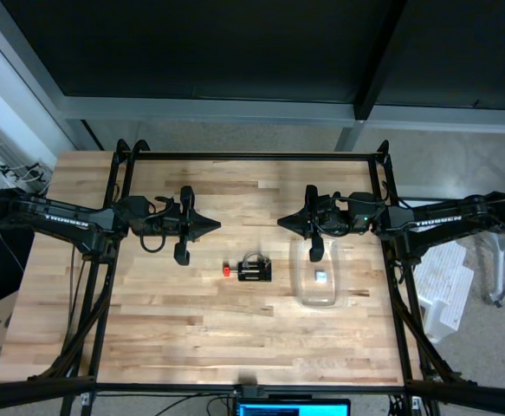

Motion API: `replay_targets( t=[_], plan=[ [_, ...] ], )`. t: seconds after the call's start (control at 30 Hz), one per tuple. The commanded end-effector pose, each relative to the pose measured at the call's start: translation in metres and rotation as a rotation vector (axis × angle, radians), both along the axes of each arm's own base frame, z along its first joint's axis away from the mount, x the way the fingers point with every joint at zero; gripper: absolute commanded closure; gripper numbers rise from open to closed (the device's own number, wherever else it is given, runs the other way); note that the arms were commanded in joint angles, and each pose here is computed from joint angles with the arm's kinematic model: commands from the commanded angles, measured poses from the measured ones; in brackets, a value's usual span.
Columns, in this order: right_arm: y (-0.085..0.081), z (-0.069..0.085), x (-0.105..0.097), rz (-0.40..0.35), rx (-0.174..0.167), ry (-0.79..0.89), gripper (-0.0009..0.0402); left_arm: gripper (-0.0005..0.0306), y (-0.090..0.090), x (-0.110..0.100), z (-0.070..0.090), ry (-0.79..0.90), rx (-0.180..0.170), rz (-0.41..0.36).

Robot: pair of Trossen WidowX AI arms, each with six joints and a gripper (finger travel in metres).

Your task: Remove the RCA connector from the receptacle and place in the container

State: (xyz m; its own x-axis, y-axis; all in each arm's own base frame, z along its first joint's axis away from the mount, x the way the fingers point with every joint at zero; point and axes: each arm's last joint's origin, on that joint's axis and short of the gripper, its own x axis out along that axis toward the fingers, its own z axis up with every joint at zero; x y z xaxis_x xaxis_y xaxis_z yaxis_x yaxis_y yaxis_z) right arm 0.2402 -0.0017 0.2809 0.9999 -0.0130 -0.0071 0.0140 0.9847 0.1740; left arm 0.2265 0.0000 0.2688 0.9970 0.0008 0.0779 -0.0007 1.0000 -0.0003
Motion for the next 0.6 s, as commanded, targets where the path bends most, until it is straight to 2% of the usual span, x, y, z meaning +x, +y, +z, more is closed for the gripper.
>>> replay_targets(
  t=[0.03, 0.37, 0.47, 0.6],
  plan=[
    [0.0001, 0.0, 0.0001, 0.0, 0.0, 0.0, 0.0393, 0.03, 0.0, 0.0, 0.0001, 0.0, 0.0, 0.0],
    [0.0001, -0.0002, 0.0001, 0.002, 0.002, 0.001, 0.0393, 0.03, 0.0, 0.0, 0.0001, 0.0, 0.0, 0.0],
    [0.0012, 0.0014, 0.0003, 0.015, 0.016, 0.006, 0.0393, 0.03, 0.0, 0.0, 0.0002, -0.001, 0.0, 0.0],
    [0.0077, 0.0058, 0.0026, 0.053, 0.01, 0.134, 0.0393, 0.03, 0.0, 0.0, 0.0001, 0.0, 0.0, 0.0]
  ],
)
